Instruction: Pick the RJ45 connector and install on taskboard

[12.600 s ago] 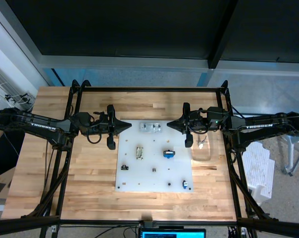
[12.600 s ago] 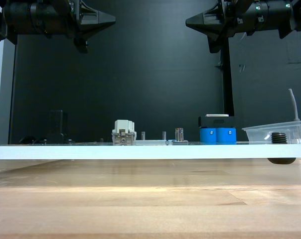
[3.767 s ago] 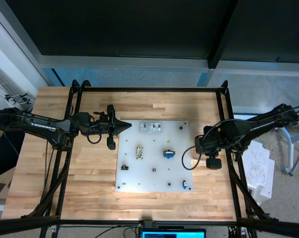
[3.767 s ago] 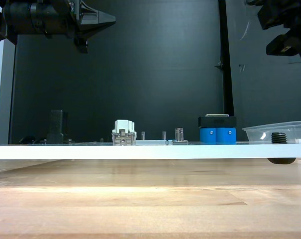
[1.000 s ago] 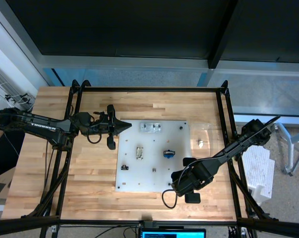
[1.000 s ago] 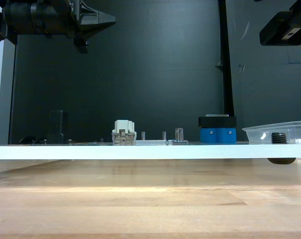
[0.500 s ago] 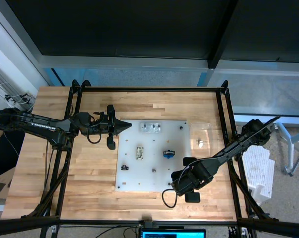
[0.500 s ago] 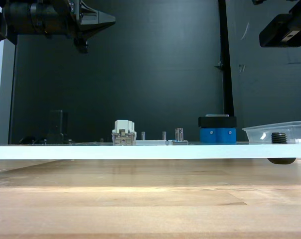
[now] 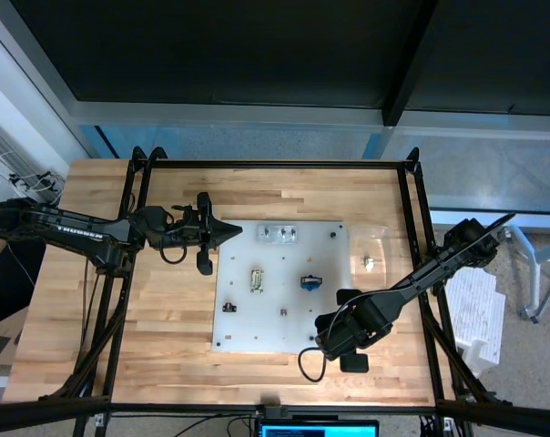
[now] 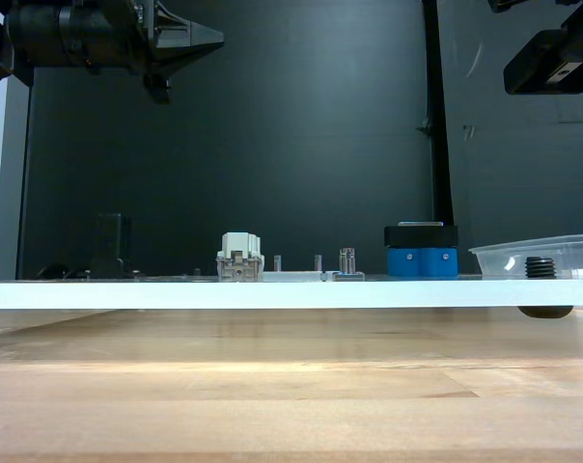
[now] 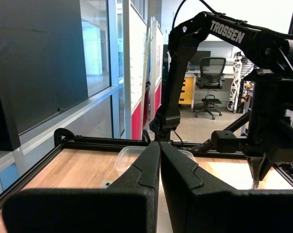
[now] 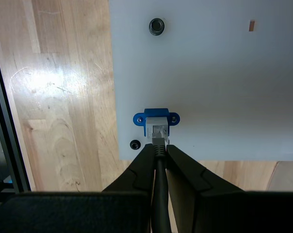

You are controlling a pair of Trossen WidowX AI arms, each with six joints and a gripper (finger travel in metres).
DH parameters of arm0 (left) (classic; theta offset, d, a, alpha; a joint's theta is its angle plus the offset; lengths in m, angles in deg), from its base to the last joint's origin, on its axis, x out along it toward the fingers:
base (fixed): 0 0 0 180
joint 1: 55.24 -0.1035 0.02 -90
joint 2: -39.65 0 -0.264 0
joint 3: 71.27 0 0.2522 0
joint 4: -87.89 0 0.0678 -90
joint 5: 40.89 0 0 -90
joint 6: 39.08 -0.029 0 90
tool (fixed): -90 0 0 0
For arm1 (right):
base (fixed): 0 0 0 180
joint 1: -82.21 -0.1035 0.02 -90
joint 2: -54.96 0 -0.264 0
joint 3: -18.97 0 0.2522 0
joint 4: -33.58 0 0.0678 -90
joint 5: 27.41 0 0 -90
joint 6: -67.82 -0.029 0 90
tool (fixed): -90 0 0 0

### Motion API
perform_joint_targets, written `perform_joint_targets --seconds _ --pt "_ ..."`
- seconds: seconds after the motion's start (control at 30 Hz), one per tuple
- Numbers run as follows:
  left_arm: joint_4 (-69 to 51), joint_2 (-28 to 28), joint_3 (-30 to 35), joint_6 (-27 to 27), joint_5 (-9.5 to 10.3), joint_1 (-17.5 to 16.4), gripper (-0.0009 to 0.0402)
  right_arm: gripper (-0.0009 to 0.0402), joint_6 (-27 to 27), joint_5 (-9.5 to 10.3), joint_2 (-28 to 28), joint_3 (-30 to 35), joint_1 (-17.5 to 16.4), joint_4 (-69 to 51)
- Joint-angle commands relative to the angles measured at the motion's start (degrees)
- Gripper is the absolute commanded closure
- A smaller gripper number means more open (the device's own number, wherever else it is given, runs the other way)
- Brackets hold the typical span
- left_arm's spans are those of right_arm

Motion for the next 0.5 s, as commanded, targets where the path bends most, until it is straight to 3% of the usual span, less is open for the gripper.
perform_joint_targets --seconds 0.03,0.5 --pt "0.0 0.0 0.0 0.0 0.00 0.0 0.0393 0.0393 0.1 -0.72 0.0 -0.1 0.0 0.0" --pt "0.0 0.0 0.0 0.0 0.00 0.0 0.0393 0.0393 0.2 -0.66 0.0 -2.8 0.0 3.2"
